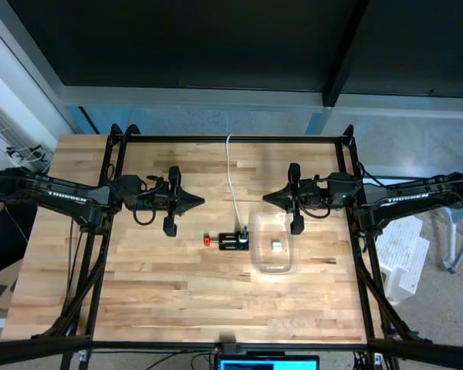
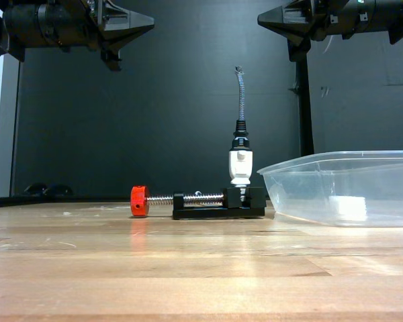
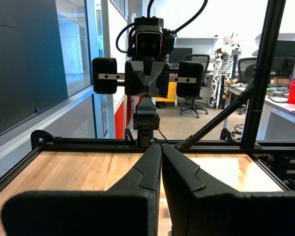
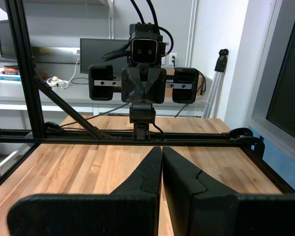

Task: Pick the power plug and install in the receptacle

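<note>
Power plug (image 2: 240, 129): only black stubby piece in sight, upright on top of the receptacle's (image 1: 230, 241) white socket body & touching it; can't tell how deep it's seated. A thin white cable (image 1: 231, 177) leaves that spot and runs away from the receptacle twd the far edge of the surface (image 1: 139, 293). Receptacle lies flat on the wood, red-orange knob (image 2: 140, 200) on the end facing the left arm, threaded rod btwn knob & black block. Clear tray (image 1: 293, 266) sits just beside the receptacle on the right-arm side, very close or touching; can't tell which. Small whitish-grey square piece (image 1: 277, 245) lies inside it. Left tool (image 1: 199, 202) hangs in the air beyond the receptacle & off to the knob side, well apart from it, fingers pressed together w/ nothing btwn them. Right tool (image 1: 267, 198) hangs beyond the receptacle on the tray side, also well above it, fingers together, holding nothing. The 2 tools point at each other, tips level.
</note>
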`<act>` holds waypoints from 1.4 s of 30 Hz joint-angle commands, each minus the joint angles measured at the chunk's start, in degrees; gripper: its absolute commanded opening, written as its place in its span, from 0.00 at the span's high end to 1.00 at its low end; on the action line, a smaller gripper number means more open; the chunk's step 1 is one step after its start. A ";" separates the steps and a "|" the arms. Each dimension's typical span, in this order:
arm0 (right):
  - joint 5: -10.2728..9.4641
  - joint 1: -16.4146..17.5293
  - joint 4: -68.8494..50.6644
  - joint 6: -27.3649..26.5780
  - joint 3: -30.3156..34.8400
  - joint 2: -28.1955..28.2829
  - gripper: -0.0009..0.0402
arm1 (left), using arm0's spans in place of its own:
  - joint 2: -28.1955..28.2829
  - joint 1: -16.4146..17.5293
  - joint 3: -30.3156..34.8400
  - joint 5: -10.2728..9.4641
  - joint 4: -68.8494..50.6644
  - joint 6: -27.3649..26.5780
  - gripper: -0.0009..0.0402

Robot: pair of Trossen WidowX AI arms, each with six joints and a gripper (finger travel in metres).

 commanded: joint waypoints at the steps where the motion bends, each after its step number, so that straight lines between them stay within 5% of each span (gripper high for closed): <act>1: 0.02 0.04 -0.04 -0.04 0.09 0.02 0.98 | 0.00 0.02 0.00 0.02 0.00 0.00 0.98; 42: 0.02 0.02 -1.75 -0.04 0.09 0.02 0.98 | 0.00 0.02 0.00 0.02 0.00 0.00 0.98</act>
